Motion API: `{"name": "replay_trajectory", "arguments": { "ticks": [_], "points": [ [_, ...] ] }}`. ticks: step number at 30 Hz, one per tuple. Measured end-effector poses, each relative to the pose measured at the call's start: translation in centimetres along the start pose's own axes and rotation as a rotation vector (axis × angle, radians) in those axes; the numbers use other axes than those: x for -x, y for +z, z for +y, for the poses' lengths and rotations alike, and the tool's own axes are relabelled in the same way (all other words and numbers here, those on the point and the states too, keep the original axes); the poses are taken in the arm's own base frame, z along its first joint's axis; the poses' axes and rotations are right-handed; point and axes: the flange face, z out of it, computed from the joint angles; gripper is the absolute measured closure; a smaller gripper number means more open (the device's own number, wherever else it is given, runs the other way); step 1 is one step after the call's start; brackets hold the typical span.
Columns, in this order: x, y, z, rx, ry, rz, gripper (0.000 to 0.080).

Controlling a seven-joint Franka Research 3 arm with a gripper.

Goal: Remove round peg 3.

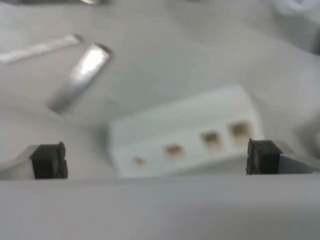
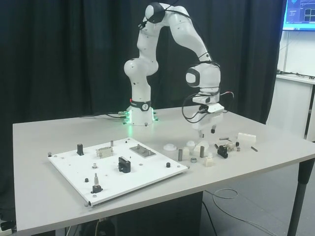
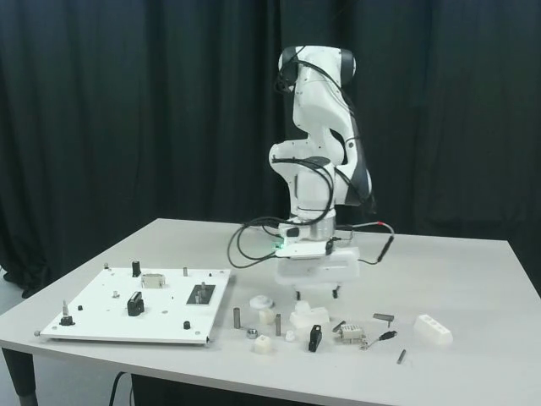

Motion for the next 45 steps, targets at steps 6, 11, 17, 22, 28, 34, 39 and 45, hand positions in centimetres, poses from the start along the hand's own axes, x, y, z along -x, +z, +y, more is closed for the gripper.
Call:
{"name": "replay_trajectory", "arguments": {
  "ticks": [6,11,17,22,28,34,39,45],
  "points": [
    [-1.8,-1.0,3.5,0.054,-0.001,-0.023,0.0003],
    [-3.1,-1.9,6.7,0.09,-0.007,-0.038,0.0003],
    [-4.5,-2.7,11.1,0.116,-0.013,-0.055,0.0003],
    [-5.6,-3.1,14.9,0.121,-0.022,-0.066,0.0003],
    [-6.8,-3.3,19.5,0.118,-0.022,-0.076,0.0003],
    [-7.8,-3.5,24.2,0.116,-0.019,-0.084,0.0003],
    [-8.4,-3.7,28.0,0.114,-0.015,-0.086,0.0003],
    [-8.7,-4.0,32.4,0.113,0.001,-0.08,0.0003]
  ]
}}
